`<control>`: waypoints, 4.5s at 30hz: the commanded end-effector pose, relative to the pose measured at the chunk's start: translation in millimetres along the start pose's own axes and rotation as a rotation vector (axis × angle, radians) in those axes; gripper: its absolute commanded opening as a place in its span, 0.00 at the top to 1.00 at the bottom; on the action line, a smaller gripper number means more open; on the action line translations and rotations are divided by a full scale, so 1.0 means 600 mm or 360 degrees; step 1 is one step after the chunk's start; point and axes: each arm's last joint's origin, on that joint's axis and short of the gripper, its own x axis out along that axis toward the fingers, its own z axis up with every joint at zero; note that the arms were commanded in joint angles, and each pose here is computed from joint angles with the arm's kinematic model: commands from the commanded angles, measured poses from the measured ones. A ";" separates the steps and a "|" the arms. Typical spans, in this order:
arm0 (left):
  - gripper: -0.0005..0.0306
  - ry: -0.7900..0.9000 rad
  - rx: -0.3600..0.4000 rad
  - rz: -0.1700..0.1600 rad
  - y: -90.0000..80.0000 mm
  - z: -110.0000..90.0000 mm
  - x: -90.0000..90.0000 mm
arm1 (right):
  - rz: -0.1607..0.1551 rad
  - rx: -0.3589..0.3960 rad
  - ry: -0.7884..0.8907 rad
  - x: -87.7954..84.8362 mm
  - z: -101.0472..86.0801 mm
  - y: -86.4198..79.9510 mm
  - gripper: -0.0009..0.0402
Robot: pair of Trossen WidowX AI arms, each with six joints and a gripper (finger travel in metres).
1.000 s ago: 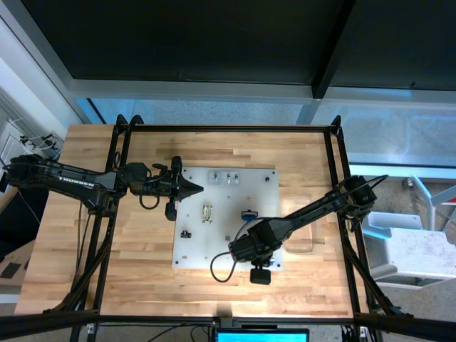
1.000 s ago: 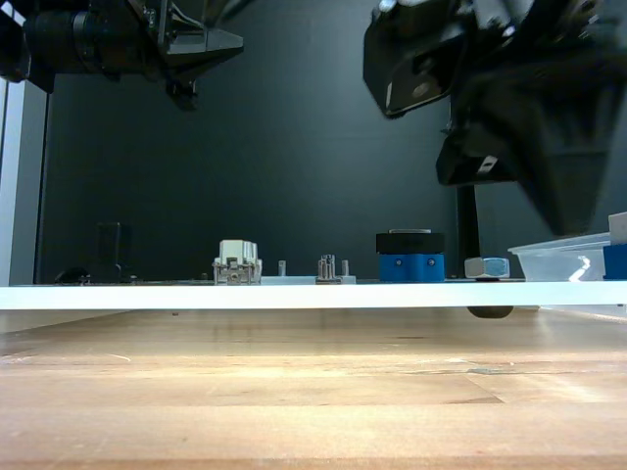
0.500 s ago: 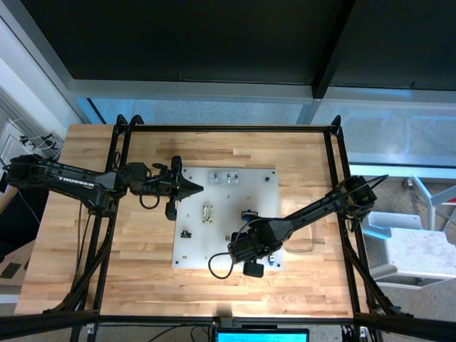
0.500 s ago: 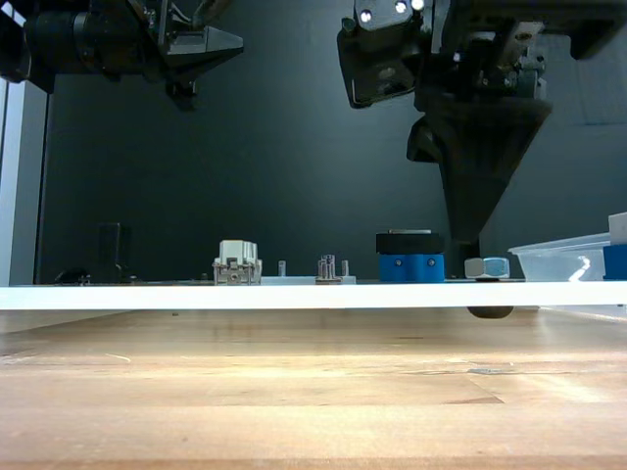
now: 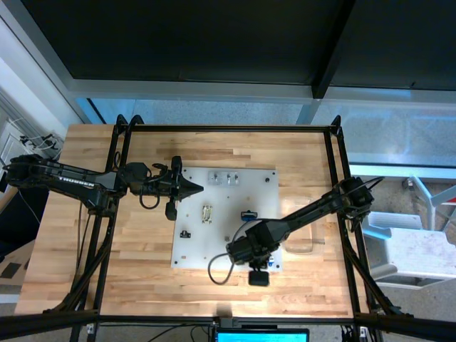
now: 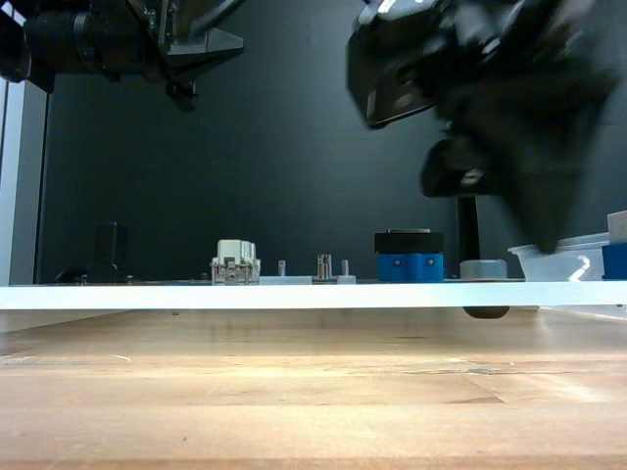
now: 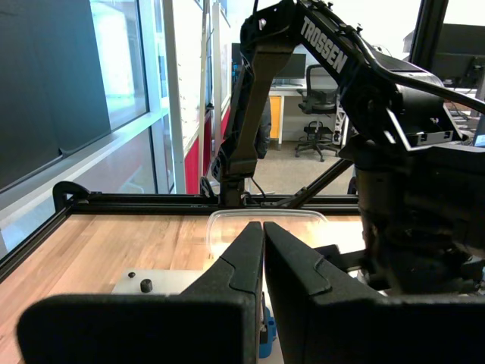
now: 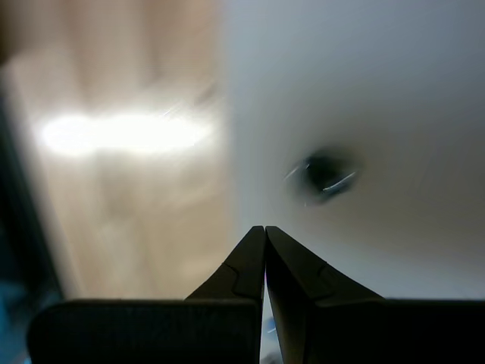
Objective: Pick the M12 fastener and fasten on the M12 threads
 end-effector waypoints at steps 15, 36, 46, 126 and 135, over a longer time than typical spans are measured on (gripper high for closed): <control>0.98 -0.0001 0.0000 0.0000 0.000 0.000 0.000 | -0.0298 0.0051 -0.0228 -0.052 -0.002 0.002 0.98; 0.98 -0.0001 0.0000 0.0001 0.000 0.000 0.000 | -0.0424 0.0115 -0.0234 0.002 0.007 0.005 0.98; 0.98 -0.0001 0.0000 0.0001 0.000 0.000 0.000 | -0.0322 0.0109 -0.0182 0.008 0.004 0.008 0.98; 0.98 -0.0001 0.0000 0.0001 0.000 0.000 0.000 | -0.0229 -0.0045 -0.0574 -0.176 -0.070 0.042 0.98; 0.98 -0.0001 0.0000 0.0000 0.000 0.000 0.000 | -0.0228 -0.0045 -0.0575 -0.176 -0.069 0.042 0.98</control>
